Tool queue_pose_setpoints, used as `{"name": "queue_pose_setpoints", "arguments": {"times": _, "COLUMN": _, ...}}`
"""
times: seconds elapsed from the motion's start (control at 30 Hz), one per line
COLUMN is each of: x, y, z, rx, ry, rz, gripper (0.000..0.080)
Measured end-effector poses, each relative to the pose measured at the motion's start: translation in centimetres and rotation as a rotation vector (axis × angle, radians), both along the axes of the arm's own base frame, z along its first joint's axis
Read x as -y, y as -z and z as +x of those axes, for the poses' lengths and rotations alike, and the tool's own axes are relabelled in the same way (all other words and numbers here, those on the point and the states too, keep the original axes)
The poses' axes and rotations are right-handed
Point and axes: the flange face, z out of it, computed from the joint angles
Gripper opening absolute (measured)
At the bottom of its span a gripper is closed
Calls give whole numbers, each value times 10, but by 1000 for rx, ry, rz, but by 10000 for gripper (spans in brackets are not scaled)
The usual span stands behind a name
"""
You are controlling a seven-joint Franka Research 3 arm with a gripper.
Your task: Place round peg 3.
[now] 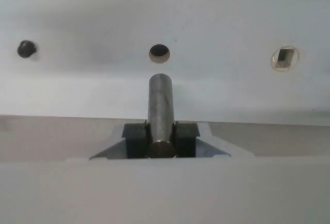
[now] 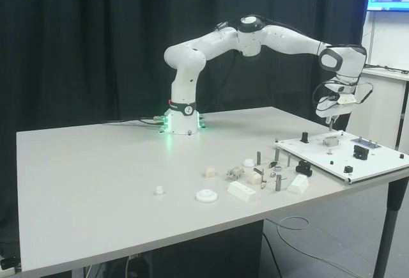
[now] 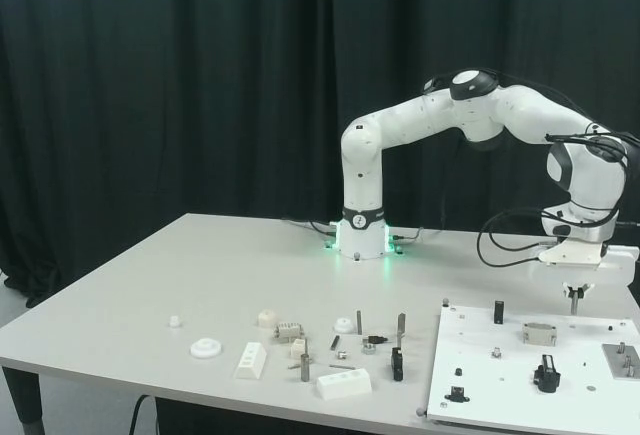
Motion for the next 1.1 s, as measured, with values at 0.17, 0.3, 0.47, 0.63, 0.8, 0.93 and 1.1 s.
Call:
{"name": "queue_pose_setpoints", "arguments": {"times": 0.17, "x": 1, "y": -1, "z": 0, "rx": 0, "ry": 0, "rz": 0, "gripper": 111}}
{"name": "queue_pose_setpoints", "arguments": {"times": 0.3, "x": 1, "y": -2, "z": 1, "rx": 0, "ry": 0, "rz": -1, "gripper": 111}}
{"name": "queue_pose_setpoints", "arguments": {"times": 0.47, "x": 2, "y": -4, "z": 2, "rx": 1, "ry": 0, "rz": -1, "gripper": 111}}
{"name": "queue_pose_setpoints", "arguments": {"times": 0.63, "x": 3, "y": -5, "z": 3, "rx": 3, "ry": -4, "rz": 1, "gripper": 111}}
{"name": "queue_pose_setpoints", "arguments": {"times": 0.8, "x": 4, "y": -6, "z": 4, "rx": 5, "ry": -7, "rz": 2, "gripper": 111}}
{"name": "queue_pose_setpoints", "arguments": {"times": 0.93, "x": 7, "y": -9, "z": 7, "rx": 12, "ry": -14, "rz": 0, "gripper": 111}}
{"name": "queue_pose_setpoints", "arguments": {"times": 1.1, "x": 13, "y": -15, "z": 12, "rx": 24, "ry": -22, "rz": -13, "gripper": 111}}
